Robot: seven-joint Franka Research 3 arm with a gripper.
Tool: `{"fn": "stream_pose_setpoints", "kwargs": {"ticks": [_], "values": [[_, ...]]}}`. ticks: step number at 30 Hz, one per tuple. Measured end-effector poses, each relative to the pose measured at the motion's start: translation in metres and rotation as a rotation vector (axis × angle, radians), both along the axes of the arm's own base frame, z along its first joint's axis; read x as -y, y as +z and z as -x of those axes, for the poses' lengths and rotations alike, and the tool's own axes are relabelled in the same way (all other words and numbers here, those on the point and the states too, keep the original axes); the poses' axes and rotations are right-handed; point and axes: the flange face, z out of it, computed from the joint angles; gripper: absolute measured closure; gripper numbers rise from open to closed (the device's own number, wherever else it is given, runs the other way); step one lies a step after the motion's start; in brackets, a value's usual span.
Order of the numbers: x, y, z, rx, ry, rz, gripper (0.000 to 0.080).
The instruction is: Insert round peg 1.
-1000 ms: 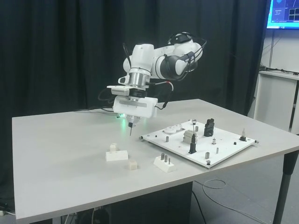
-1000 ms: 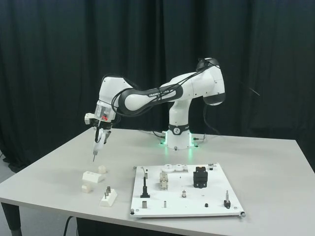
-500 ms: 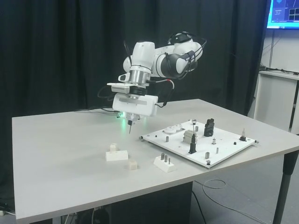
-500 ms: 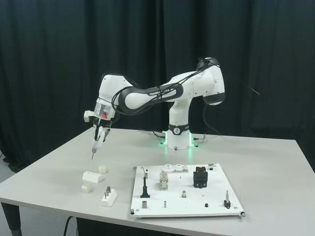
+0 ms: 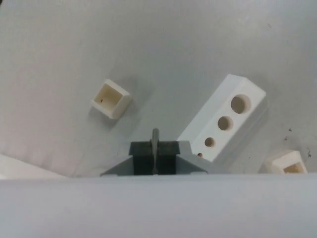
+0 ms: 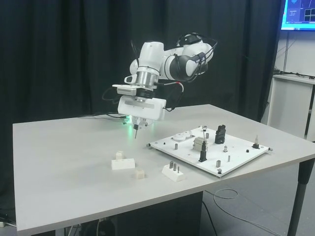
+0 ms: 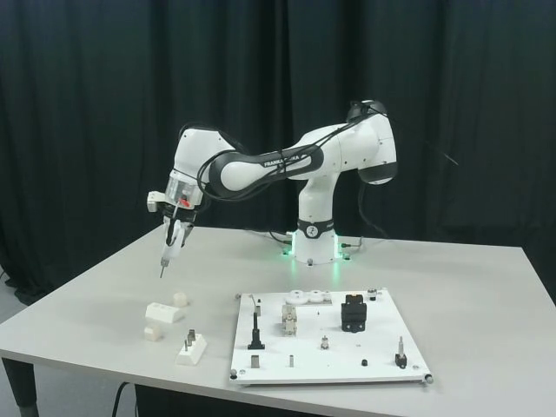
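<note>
Tabletop (image 6: 59, 157): grey; it carries a white board (image 6: 243, 147) with fixtures on one side and small white blocks on the other.
Arm (image 7: 261, 165): stretched out from its base over the blocks, wrist pointing down.
Block (image 5: 225, 119): white, three round holes in a row, lying below the hand and a little to the side.
Hand (image 5: 155, 157): closed narrow on the peg, high above the tabletop.
Peg (image 7: 162, 263): thin, long axis vertical, tip downward, well above the holes.
</note>
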Motion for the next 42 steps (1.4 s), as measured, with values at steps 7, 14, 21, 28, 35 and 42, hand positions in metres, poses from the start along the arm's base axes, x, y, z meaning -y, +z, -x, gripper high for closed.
{"fn": "stream_pose_setpoints", "kwargs": {"ticks": [7,14,21,28,35,42], "values": [[-0.003,0.001,-0.003,0.002,0.008,0.000,0.0787],[-0.013,0.005,-0.013,0.014,0.031,-0.012,0.0787],[-0.031,0.015,-0.029,0.024,0.049,-0.047,0.0787],[-0.057,0.021,-0.048,0.019,0.072,-0.102,0.0787],[-0.087,0.029,-0.071,0.014,0.092,-0.145,0.0787],[-0.121,0.035,-0.093,-0.002,0.100,-0.182,0.0787]]}}
